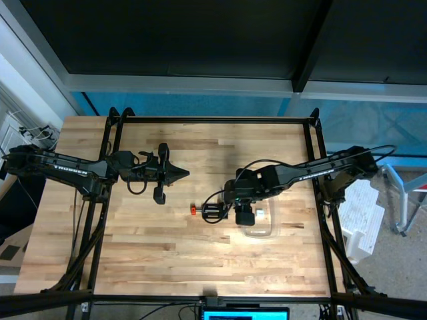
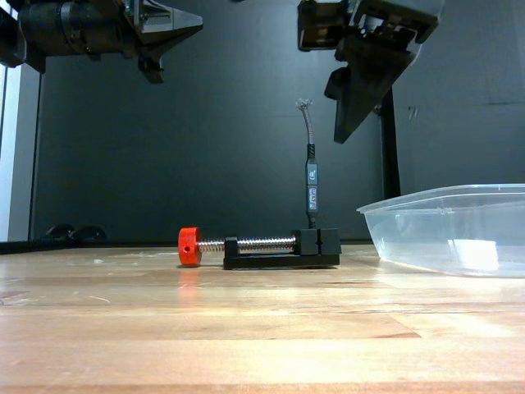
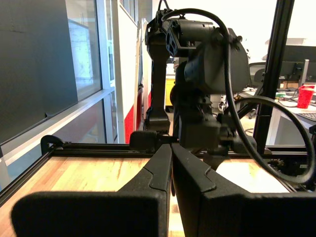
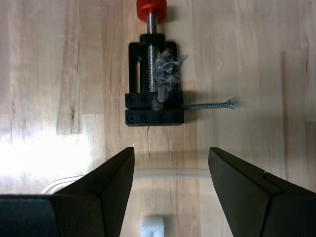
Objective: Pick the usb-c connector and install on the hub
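Vise: small, black, red knob at one end, lying flat on the wooden table | Tub: clear plastic, near the vise's end opposite the knob, not touching | Frame: black rails edging the table, well apart from the vise | Screen: lit blue, at the near edge, well apart from the vise

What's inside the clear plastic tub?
One small white block lies in the clear plastic tub; the open right gripper overhead hides part of it. The shut left gripper hovers away to its left.

The clamp lies at bench centre, with the usb-c connector upright in it. The container sits to the near right. The right tool hangs above, between the two. The left tool hangs further left.
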